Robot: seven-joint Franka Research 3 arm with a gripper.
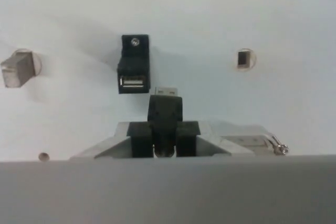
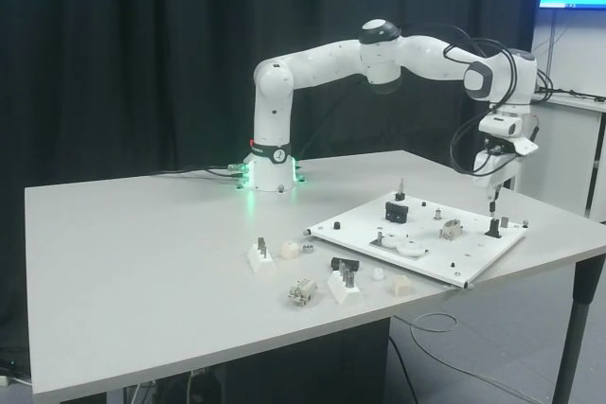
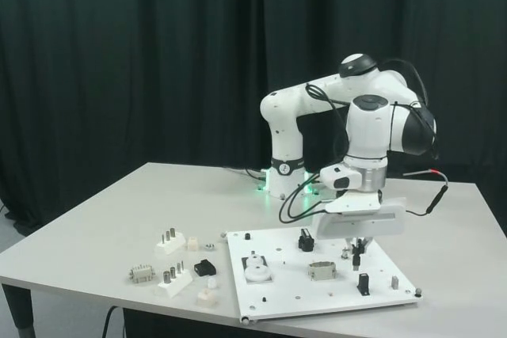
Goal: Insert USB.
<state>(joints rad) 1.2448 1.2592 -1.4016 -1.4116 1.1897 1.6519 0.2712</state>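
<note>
My gripper [image 1: 165,136] is shut on a black USB plug [image 1: 165,109] whose metal tip points down at the white board [image 1: 220,19]. A black USB socket [image 1: 134,72] is screwed to the board, its opening showing. The plug's tip hangs just beside the socket, out of line with the opening and apart from it. In the first room view the gripper [image 2: 490,186] hovers a little above the socket [image 2: 493,227] near the board's far right corner. The second room view shows the gripper [image 3: 358,251] above the socket [image 3: 364,282].
On the board [image 2: 360,224] stand a black block [image 2: 396,212], white gears [image 2: 407,246] and a grey metal connector [image 2: 451,228]. A grey peg [image 1: 18,68] and a slot hole [image 1: 244,59] flank the socket. Several loose parts [image 2: 312,276] lie on the grey table [image 2: 133,253].
</note>
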